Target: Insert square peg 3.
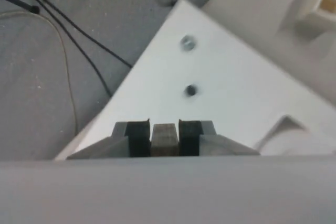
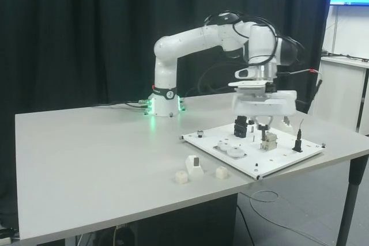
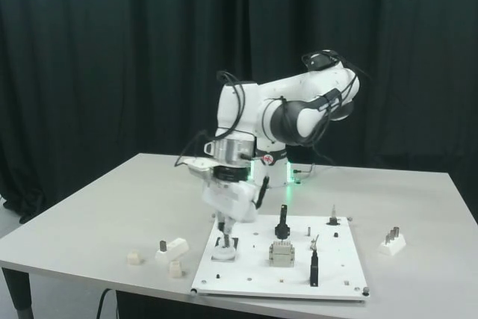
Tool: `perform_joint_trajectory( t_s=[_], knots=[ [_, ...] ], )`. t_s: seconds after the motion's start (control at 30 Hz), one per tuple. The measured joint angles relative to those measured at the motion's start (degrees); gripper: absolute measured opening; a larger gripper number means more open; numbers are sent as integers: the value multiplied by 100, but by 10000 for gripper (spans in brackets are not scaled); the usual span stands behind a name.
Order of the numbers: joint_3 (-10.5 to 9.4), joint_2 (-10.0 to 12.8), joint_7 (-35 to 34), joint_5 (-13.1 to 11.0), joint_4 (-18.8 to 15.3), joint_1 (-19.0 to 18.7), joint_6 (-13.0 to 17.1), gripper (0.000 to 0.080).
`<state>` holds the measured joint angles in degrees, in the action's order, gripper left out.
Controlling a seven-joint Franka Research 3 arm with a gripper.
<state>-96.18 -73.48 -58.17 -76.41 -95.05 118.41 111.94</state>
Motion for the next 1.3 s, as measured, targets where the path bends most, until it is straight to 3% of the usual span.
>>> perform_joint_trajectory(
  t_s=[0.63, 1.07, 1.3],
  knots=[
    [-400, -2, -2884, 623, 709, -94, -1, 111],
    [-574, -4, -4244, 1168, 830, -290, -2, 111],
    [-642, -9, -4666, 1347, 860, -349, 2, 111]
  ],
)
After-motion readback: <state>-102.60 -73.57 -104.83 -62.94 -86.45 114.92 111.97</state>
